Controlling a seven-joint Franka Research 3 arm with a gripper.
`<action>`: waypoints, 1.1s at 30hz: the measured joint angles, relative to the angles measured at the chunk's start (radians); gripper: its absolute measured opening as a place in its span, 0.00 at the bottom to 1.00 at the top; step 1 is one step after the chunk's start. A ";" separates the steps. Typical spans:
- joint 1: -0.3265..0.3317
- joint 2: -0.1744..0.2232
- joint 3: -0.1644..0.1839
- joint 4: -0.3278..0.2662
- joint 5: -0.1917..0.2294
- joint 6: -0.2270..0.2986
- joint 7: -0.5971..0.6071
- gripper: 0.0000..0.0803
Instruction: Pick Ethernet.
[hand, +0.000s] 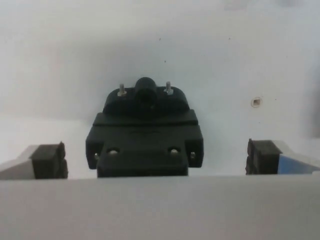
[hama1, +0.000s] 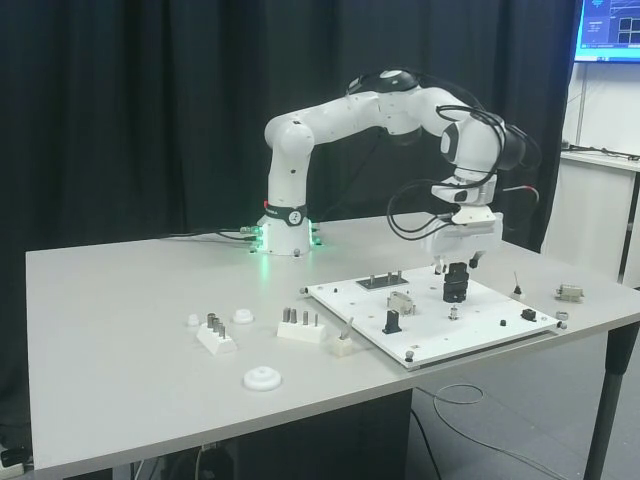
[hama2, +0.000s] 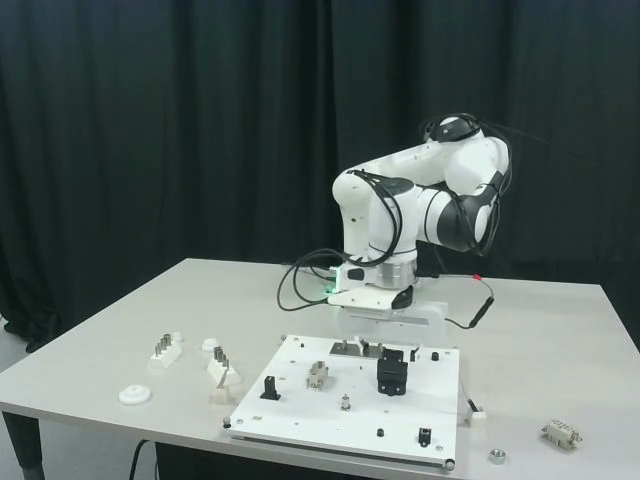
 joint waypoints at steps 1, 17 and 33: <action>-0.001 0.000 -0.002 0.000 0.000 -0.002 -0.001 1.00; -0.004 -0.005 -0.025 0.000 0.000 -0.028 -0.005 1.00; -0.004 -0.007 -0.073 0.006 0.000 -0.081 -0.022 1.00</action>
